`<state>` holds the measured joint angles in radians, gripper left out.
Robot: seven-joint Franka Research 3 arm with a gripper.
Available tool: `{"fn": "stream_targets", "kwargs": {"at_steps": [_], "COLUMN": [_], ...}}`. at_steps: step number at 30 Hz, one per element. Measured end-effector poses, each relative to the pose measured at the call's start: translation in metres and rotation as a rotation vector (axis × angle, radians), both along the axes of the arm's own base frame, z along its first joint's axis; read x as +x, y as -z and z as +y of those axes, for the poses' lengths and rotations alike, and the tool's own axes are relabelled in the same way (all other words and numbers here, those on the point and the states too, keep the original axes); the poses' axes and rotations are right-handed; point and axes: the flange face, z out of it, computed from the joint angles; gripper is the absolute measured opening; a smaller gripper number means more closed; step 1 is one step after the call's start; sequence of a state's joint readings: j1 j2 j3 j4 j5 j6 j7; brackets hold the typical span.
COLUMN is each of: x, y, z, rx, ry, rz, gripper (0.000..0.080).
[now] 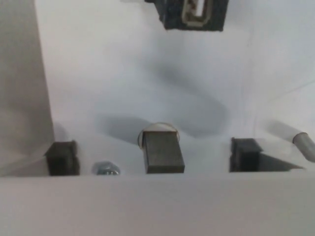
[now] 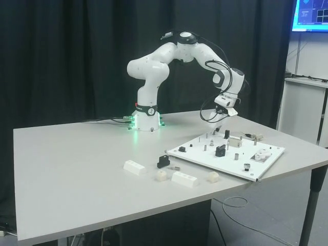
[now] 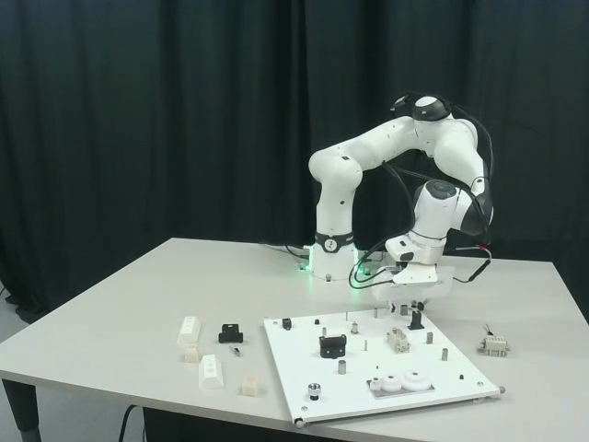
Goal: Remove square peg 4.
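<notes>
White flat board [image 2: 266, 163] lying on the big grey surface [image 2: 77, 154], with lots of small parts stuck in it. Near the far edge of that board, a small black square peg [image 1: 163, 152], standing up straight in its hole. Looks like the one to take out.

Right above it, the tool [image 1: 153, 158] on the end of the white robot arm [image 3: 368, 152]. In the wrist view, two dark fingertips [image 1: 62, 157], spread wide, one on each side of the peg. Not touching it. Plenty of gap on both sides. Nothing held in the tool at all.

From both room views, the tool hanging a little way over the peg, pointing down at the board.

So, not much done yet. Lined up, probably, and that is all. Peg not grabbed, not lifted, not out.

Left to do, most likely: go down, squeeze the two fingertips shut on the peg, pull it straight up out of the hole, then put it down somewhere off the board.
</notes>
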<state>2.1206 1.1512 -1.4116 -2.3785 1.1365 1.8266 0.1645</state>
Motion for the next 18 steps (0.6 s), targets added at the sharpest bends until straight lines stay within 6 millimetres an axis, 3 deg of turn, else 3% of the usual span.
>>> {"fn": "stream_targets", "kwargs": {"at_steps": [4, 5, 10, 11, 16, 17, 18], "x": [0.0001, 0.0001, 0.0001, 0.0001, 0.0003, 0.0002, 0.0002], "y": [0.0007, 0.0009, 0.0014, 0.0014, 0.0013, 0.0013, 0.0013], "z": [-0.0004, -0.0005, -0.0008, -0.0009, -0.0014, -0.0014, -0.0015], "rx": [-0.002, -0.003, -0.006, -0.006, -0.01, -0.01, -0.01], "ry": [-0.001, -0.002, -0.003, -0.003, -0.005, -0.005, -0.005], "rz": [-0.004, -0.004, -0.006, -0.006, -0.008, -0.008, -0.008], "gripper": [0.08, 0.054, 0.054, 0.0358, 0.0358, 0.0157, 0.0157]}}
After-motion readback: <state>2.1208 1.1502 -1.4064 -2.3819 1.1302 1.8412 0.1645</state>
